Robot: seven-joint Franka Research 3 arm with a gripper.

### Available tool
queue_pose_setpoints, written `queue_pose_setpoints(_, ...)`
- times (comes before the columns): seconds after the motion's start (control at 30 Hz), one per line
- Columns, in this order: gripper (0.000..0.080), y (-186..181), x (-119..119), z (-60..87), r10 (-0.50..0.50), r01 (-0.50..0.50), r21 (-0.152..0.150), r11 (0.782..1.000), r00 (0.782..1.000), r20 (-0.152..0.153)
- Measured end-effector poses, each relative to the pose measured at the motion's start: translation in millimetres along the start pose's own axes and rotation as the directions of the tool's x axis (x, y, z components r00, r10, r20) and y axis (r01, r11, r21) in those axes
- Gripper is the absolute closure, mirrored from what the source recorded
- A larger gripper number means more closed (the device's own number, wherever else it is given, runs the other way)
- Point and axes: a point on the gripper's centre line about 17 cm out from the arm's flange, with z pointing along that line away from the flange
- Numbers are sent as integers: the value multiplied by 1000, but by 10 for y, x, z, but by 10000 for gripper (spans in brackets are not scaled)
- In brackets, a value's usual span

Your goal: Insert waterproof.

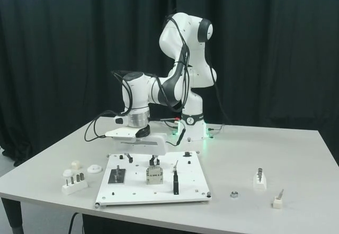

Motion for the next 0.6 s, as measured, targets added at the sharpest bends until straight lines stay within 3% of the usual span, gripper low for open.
queue_pose_setpoints(0.6,3,-40,-26,86,12,-12,-2,1000,1000,14)
